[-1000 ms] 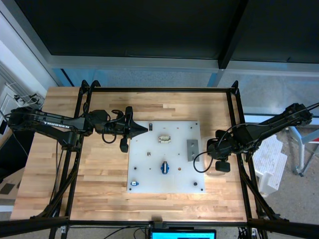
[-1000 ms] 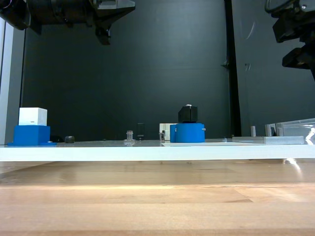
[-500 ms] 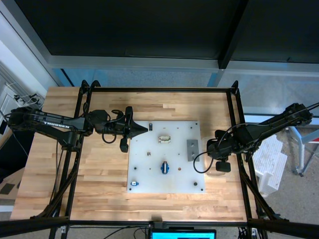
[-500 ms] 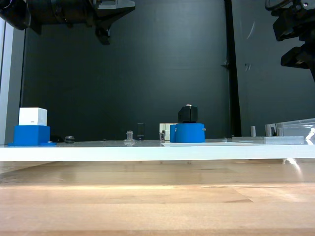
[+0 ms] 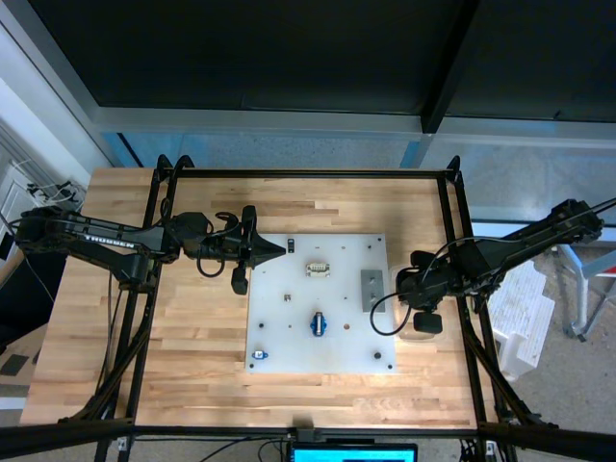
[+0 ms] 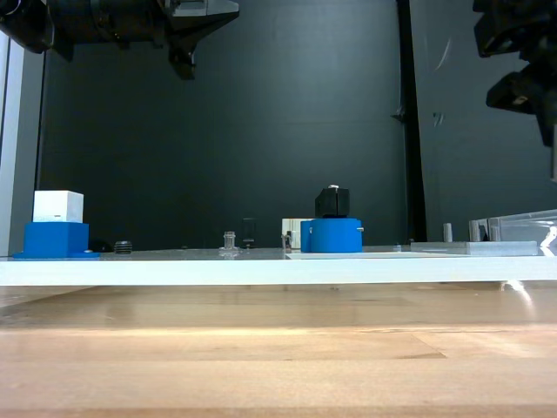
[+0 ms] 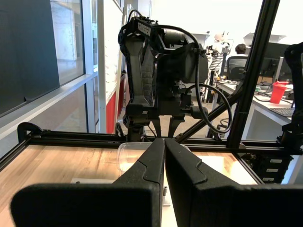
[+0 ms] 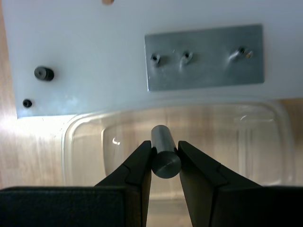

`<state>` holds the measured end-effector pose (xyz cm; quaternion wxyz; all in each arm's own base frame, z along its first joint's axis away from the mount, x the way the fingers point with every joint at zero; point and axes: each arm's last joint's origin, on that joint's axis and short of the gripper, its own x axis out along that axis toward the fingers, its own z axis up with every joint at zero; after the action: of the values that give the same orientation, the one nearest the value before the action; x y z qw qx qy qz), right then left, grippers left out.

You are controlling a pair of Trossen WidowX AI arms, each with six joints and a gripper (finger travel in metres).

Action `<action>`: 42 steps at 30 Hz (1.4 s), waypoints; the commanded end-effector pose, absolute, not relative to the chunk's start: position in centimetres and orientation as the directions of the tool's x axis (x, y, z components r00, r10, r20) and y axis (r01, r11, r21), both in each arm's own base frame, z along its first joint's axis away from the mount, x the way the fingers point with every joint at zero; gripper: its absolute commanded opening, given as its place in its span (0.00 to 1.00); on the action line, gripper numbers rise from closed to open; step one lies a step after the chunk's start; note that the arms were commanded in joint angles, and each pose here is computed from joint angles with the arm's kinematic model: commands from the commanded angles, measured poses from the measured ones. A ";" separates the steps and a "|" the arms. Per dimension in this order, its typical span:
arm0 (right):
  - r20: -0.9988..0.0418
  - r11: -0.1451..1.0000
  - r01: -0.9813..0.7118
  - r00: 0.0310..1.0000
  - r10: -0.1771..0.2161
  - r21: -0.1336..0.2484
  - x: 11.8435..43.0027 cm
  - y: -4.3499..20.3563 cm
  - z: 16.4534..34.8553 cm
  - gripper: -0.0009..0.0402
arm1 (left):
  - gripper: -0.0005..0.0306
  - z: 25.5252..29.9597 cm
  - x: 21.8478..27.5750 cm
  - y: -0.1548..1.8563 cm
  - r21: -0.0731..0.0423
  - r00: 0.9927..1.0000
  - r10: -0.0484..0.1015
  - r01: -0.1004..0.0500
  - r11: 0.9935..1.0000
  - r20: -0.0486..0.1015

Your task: Pick the 16mm cylinder and install on the taskboard

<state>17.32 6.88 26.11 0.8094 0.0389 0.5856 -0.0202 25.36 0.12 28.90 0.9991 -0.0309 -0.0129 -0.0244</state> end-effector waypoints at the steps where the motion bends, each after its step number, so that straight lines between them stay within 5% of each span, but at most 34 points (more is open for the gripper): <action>1: -0.952 0.996 0.079 0.305 0.005 0.030 18.1 7.2 26.3 0.03 | 0.02 28.91 25.36 0.12 -0.061 0.998 -0.048 0.050 0.997 0.028; 23: -0.968 0.996 0.081 0.247 -0.050 -0.031 25.1 9.9 26.3 0.03 | 0.02 28.91 25.36 0.13 -0.061 0.998 -0.048 0.050 0.997 0.028; 42: -0.973 0.994 0.106 0.220 -0.062 -0.040 30.0 11.4 25.4 0.03 | 0.02 28.91 25.36 0.13 -0.061 0.998 -0.048 0.050 0.997 0.028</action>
<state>29.70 11.28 25.52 0.7818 0.0160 0.6212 -0.0515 25.36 0.12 28.89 0.9991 -0.0307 -0.0129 -0.0244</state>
